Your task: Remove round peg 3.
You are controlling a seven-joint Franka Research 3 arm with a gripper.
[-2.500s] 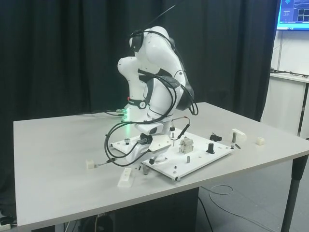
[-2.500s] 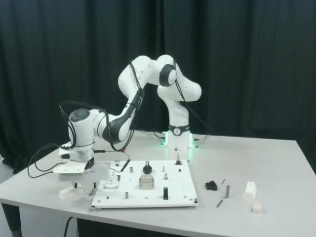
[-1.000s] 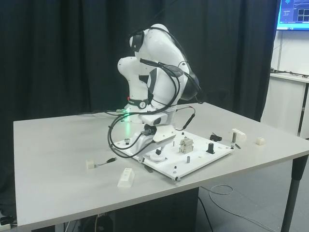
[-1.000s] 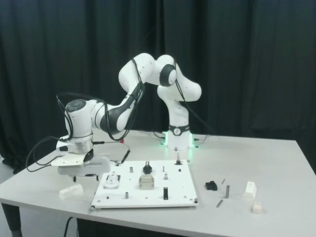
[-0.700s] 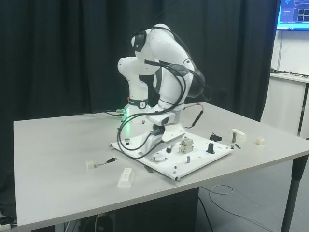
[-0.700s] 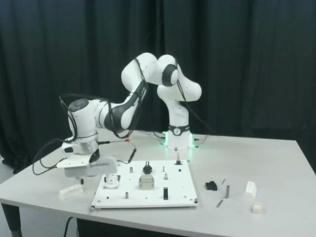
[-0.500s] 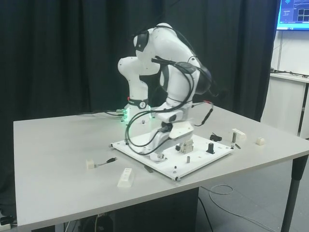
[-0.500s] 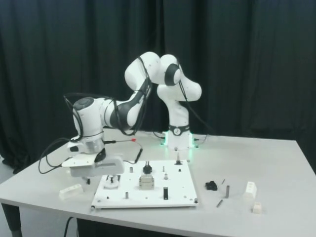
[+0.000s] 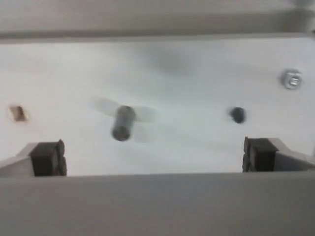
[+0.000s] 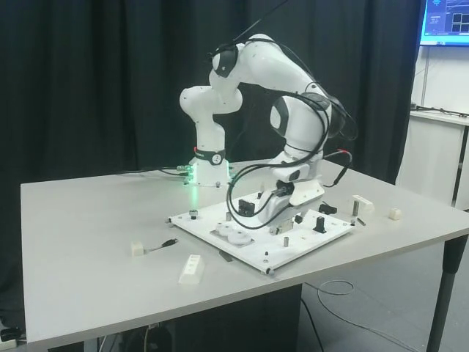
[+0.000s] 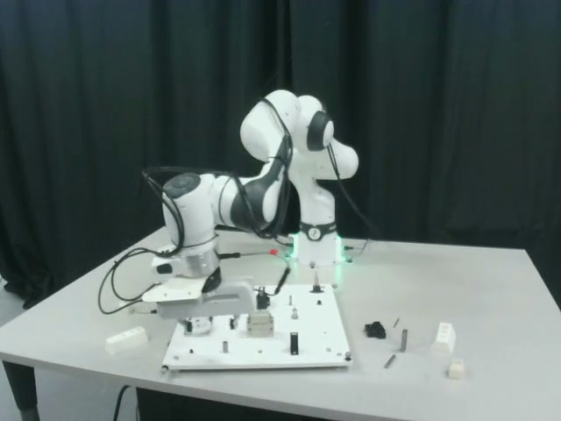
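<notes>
Round peg (image 9: 122, 123) upright in white board (image 9: 187, 78), below wide-apart gripper (image 9: 152, 156), nearer one fingertip, untouched

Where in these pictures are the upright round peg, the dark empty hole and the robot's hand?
round peg (image 9: 122, 124): wrist view, its top end.
empty hole (image 9: 237, 114): wrist view, its middle.
hand (image 9: 153, 158): wrist view, midway between the fingertips.

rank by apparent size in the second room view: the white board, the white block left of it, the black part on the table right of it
1. white board, clearly largest.
2. white block.
3. black part, smallest, though the gap from the block is modest and the block may sit a little nearer the camera.
</notes>
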